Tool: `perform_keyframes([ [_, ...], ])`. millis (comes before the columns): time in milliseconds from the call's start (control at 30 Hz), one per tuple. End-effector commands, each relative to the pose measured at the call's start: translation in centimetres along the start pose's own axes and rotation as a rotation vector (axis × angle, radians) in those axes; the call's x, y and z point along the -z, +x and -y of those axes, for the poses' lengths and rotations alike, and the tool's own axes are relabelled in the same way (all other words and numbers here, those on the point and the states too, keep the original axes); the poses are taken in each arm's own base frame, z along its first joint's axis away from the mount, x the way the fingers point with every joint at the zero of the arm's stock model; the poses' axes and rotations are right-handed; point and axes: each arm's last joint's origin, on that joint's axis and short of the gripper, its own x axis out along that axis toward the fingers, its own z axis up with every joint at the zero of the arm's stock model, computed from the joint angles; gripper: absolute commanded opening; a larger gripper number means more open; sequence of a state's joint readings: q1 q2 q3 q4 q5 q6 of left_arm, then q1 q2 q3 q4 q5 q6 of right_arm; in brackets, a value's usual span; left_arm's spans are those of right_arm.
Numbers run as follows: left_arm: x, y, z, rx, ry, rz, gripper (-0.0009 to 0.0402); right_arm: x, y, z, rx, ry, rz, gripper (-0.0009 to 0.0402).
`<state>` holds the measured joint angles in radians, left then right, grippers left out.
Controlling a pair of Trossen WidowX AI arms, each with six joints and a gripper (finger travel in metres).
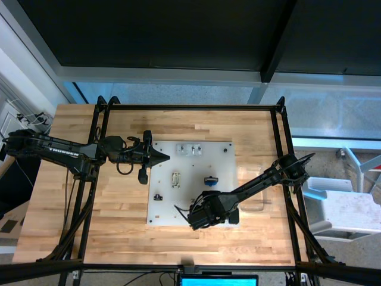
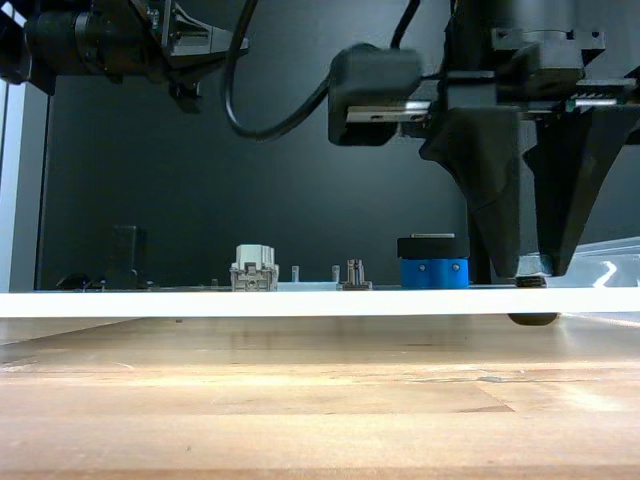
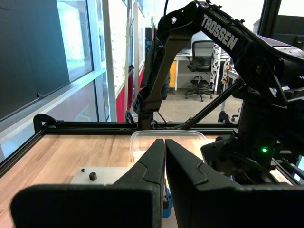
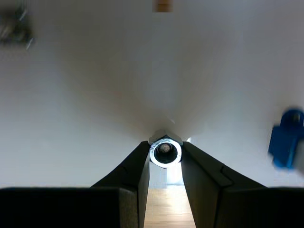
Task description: Pick the M12 fastener and fasten on the M12 threads
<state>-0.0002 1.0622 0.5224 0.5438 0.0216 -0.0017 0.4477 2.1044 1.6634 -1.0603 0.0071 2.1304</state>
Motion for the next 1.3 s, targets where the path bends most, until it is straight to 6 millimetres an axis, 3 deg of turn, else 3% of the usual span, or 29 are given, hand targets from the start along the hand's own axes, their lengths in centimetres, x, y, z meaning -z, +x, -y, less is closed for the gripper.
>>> perform_keyframes([
  [33, -0.02, 0.00, -0.01, 0.000, 0.000, 0.001, 0.0000, 0.03, -0.06, -0.05, -0.005, 0.188, -0.003, 0.0030],
  [367, -0.02, 0.00, 0.00, 0.000, 0.000, 0.001, 0.0000, 0.22, -0.06, -0.29, -0.024, 0.739, -0.031, 0.0029],
  [533, -0.02, 0.00, 0.00, 0.000, 0.000, 0.001, 0.0000, 0.31, -0.07, -0.32, -0.025, 0.904, -0.039, 0.0029],
  [1300, -0.02, 0.00, 0.00, 0.000, 0.000, 0.001, 0.0000, 0.34, -0.06, -0.27, -0.025, 1.014, -0.038, 0.0029],
])
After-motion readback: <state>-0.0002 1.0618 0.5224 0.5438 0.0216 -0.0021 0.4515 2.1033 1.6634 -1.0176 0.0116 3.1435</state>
